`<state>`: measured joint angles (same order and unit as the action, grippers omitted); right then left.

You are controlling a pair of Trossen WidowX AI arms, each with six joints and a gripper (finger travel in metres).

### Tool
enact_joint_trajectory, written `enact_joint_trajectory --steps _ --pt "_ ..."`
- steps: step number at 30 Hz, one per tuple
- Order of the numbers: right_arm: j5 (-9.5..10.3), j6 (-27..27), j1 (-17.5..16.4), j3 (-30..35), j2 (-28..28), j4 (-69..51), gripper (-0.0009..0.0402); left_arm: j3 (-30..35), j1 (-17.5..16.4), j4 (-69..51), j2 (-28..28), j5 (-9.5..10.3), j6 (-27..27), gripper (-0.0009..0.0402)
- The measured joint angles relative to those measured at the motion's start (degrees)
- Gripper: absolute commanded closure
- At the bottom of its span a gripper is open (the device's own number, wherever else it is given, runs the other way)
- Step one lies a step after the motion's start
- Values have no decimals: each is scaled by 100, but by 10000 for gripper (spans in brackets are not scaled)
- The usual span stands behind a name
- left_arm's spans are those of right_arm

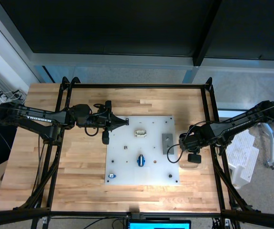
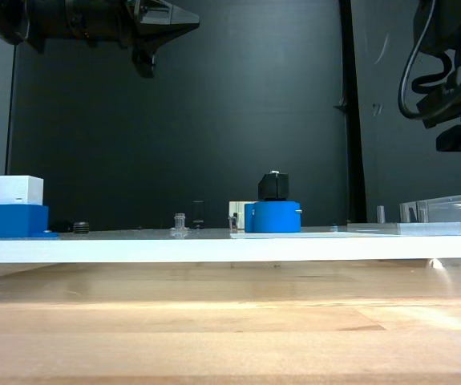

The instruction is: Pick the 16mm cylinder and install on the taskboard

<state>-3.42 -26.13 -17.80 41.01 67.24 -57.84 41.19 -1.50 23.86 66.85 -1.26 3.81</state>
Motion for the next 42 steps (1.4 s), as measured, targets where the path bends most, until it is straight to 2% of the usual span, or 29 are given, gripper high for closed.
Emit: enact_joint_trajectory --steps 8,12,24,42 --pt "0 -55 -31 122 0 -13 212 0 0 0 0 0 0 393" --pt "2 -118 -42 175 -2 -15 191 0 0 0 0 0 0 393" --pt "7 -212 -116 271 -2 -13 189 0 0 2 0 0 -2 393" --pt "4 -210 -219 1338 -2 -643 189 0 0 0 0 0 0 393"
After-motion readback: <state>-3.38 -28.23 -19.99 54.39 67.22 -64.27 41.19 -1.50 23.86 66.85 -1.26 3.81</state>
